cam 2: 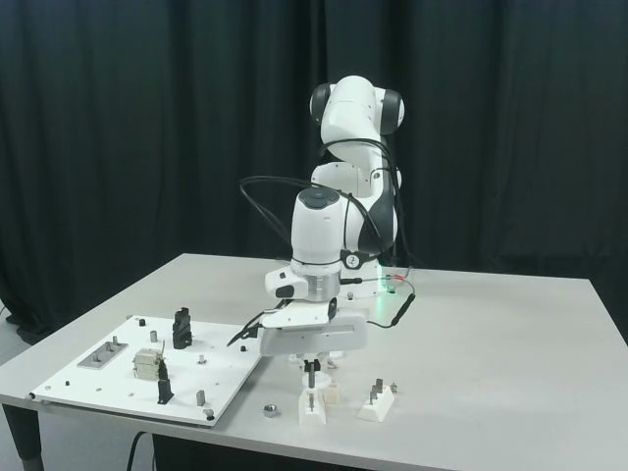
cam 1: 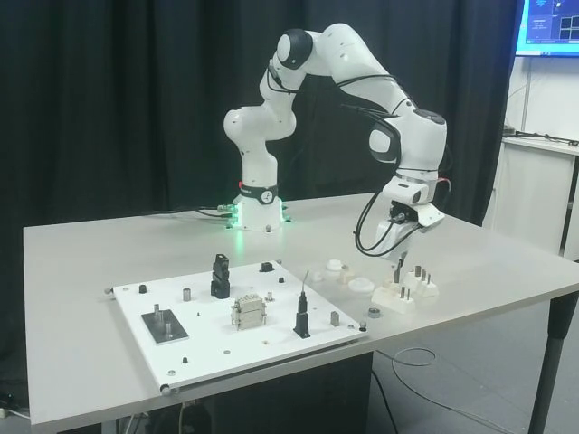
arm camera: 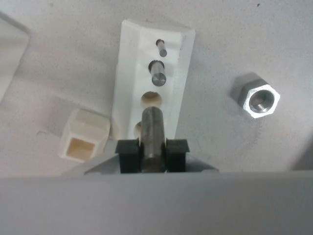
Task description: Insert round peg 3.
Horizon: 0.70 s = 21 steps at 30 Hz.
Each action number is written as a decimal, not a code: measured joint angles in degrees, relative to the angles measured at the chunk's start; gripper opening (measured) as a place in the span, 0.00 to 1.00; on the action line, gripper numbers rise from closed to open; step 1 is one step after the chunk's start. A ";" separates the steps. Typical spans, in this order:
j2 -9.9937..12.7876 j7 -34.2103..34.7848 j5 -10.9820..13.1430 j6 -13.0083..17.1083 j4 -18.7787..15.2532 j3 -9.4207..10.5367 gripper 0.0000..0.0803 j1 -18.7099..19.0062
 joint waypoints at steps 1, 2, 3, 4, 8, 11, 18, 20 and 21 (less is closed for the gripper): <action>0.00 0.00 -0.02 0.01 0.00 0.00 0.14 0.00; 0.00 0.00 -0.05 0.01 0.00 0.00 0.14 0.00; 0.00 0.00 -0.07 0.02 0.00 0.00 0.14 0.00; 0.00 0.00 -0.10 0.02 0.00 0.00 0.14 0.00; 0.00 0.00 -0.25 0.03 0.01 0.00 0.14 0.00; 0.00 0.00 -0.32 0.05 0.02 -0.01 0.14 0.00; 0.00 0.45 -0.40 0.11 0.02 -0.01 0.14 0.00; 0.00 0.70 -0.48 0.14 0.03 -0.01 0.14 0.00; 0.00 0.75 -0.52 0.16 0.03 -0.01 0.14 0.00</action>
